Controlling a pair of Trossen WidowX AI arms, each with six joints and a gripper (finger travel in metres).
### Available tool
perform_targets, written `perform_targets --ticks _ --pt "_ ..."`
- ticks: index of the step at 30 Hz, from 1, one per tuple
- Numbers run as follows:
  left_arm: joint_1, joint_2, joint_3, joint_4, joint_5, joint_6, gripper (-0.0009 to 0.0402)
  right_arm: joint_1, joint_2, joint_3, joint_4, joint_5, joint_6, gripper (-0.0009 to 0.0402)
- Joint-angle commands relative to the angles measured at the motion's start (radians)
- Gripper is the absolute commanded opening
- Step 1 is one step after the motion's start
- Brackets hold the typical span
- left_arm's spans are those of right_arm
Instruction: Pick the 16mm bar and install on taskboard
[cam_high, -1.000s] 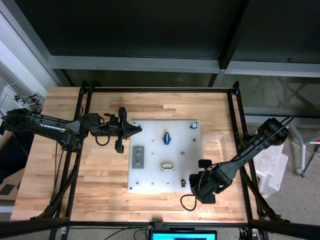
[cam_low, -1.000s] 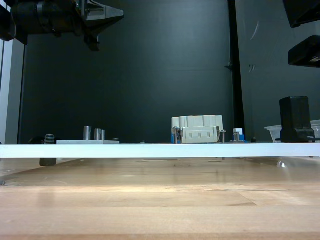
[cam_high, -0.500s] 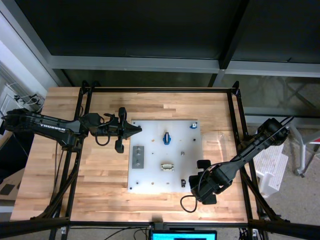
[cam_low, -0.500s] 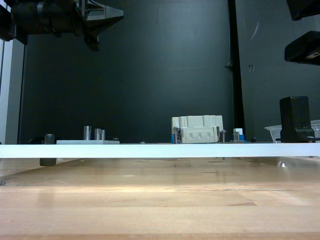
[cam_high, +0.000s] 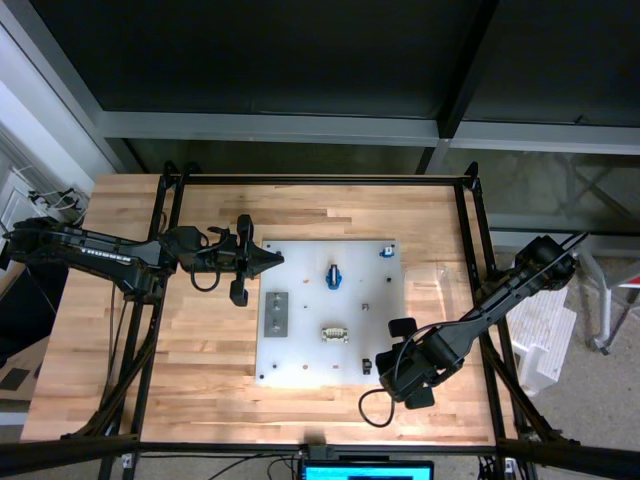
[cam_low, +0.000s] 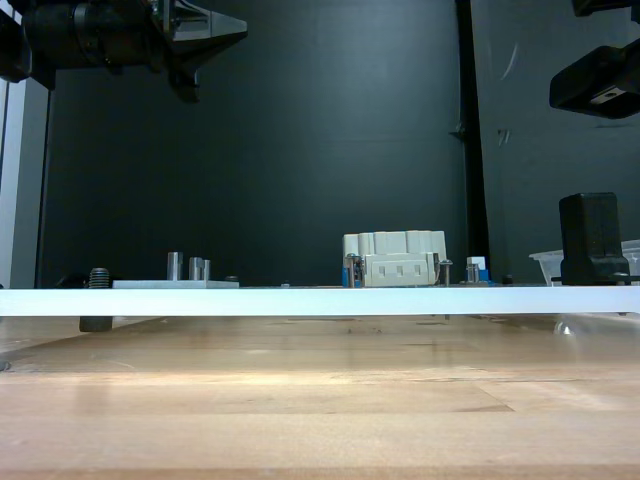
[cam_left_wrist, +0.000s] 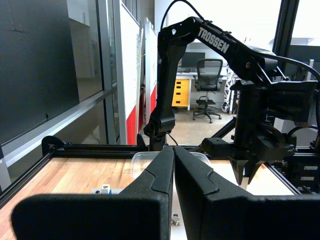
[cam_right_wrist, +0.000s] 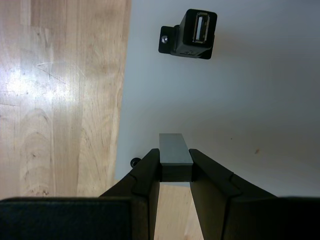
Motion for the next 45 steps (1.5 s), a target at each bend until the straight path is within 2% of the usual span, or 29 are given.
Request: perform_targets --ticks 1,45 --pt "0.000 0.000 0.000 0.000 0.000 0.000 0.0000 -0.002 -0.002 0.000 -0.001 0.001 0.001 0.0000" --pt "0.000 0.000 0.000 0.000 0.000 0.000 0.0000 -0.002 0.010 -0.058 0.049 -0.002 0.025 0.0000"
